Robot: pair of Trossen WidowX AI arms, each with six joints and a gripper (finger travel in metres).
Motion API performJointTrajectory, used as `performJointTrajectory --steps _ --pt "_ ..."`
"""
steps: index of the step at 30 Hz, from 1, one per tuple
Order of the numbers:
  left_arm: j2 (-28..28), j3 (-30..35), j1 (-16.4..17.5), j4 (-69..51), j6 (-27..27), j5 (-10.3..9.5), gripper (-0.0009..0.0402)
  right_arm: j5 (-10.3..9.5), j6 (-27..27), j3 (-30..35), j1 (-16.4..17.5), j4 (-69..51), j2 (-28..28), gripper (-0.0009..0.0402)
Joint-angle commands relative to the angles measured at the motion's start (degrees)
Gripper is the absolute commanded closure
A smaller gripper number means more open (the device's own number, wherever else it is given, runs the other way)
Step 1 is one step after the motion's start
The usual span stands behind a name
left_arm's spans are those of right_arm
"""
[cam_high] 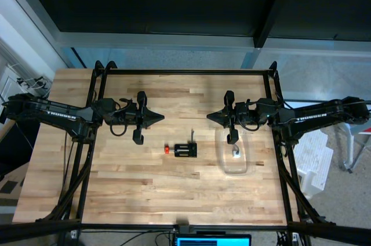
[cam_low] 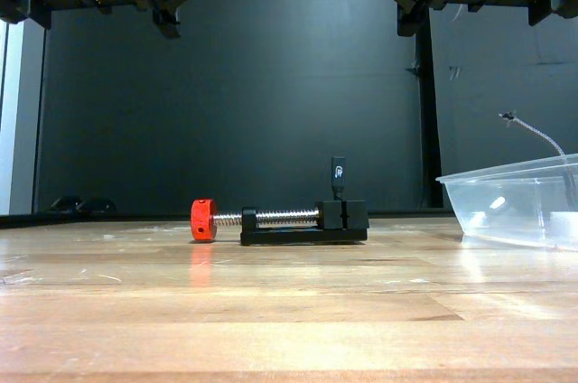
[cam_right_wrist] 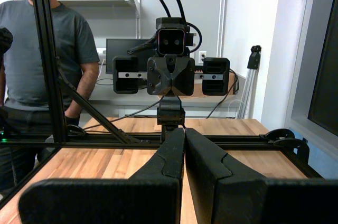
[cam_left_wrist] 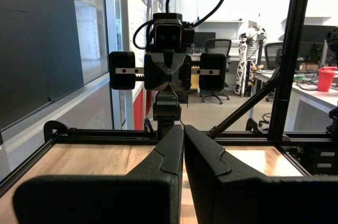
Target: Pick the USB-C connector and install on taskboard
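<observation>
Pale wooden planks form the table (cam_high: 145, 194), which is fenced by a black metal frame (cam_high: 185, 72). Near the middle of it lies the taskboard (cam_high: 184, 150), a small black block with an orange-red knob (cam_low: 203, 219) at its left end on a threaded silver rod, and a thin upright pin (cam_low: 338, 175) rising from its right part. To its right, apart from it, sits a clear plastic tray (cam_high: 223, 167); the USB-C connector (cam_high: 236, 154) lies inside (a small pale piece), and a thin cable (cam_low: 533, 135) arches up above the tray's rim.

Both arms hang high over the table and face each other. The left pincer (cam_high: 161, 118) points inward, above and to the left of the taskboard, its fingers (cam_left_wrist: 169, 152) pressed together on nothing. The right pincer (cam_high: 210, 117) points back at it from over the tray's far end, its fingers (cam_right_wrist: 171, 152) likewise closed and empty. A man in a grey T-shirt (cam_right_wrist: 31, 49) stands beyond the frame.
</observation>
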Motion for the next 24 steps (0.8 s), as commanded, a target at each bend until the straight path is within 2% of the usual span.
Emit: performJointTrajectory --steps 1,9,12,15,20,21,24 --pt "0.0 0.0 0.0 -0.2 0.0 -0.02 0.0393 0.46 1.7 0.4 0.1 -2.3 -0.2 0.0393" --pt "0.0 0.0 0.0 -0.1 0.0 -0.02 0.0393 0.46 2.5 0.4 0.1 -2.4 -0.2 0.0393" --pt "0.0 0.0 0.0 -0.1 0.0 -0.02 0.0393 -1.51 5.5 0.7 0.1 -4.0 -0.5 0.0393" --pt "0.0 0.0 0.0 -0.1 0.0 -0.02 0.0393 -1.44 5.0 3.8 0.4 -15.1 -1.1 0.0393" --pt "0.0 0.0 0.0 -0.2 0.0 -0.02 0.0393 -0.87 2.9 13.0 2.8 -42.1 -0.9 0.0393" --pt "0.0 0.0 0.0 -0.2 0.0 -0.02 0.0393 -0.17 2.8 14.9 3.5 -47.1 -0.8 0.0393" --pt "0.0 0.0 0.0 -0.2 0.0 -0.02 0.0393 3.85 2.6 19.6 6.6 -59.8 -0.7 0.0393"
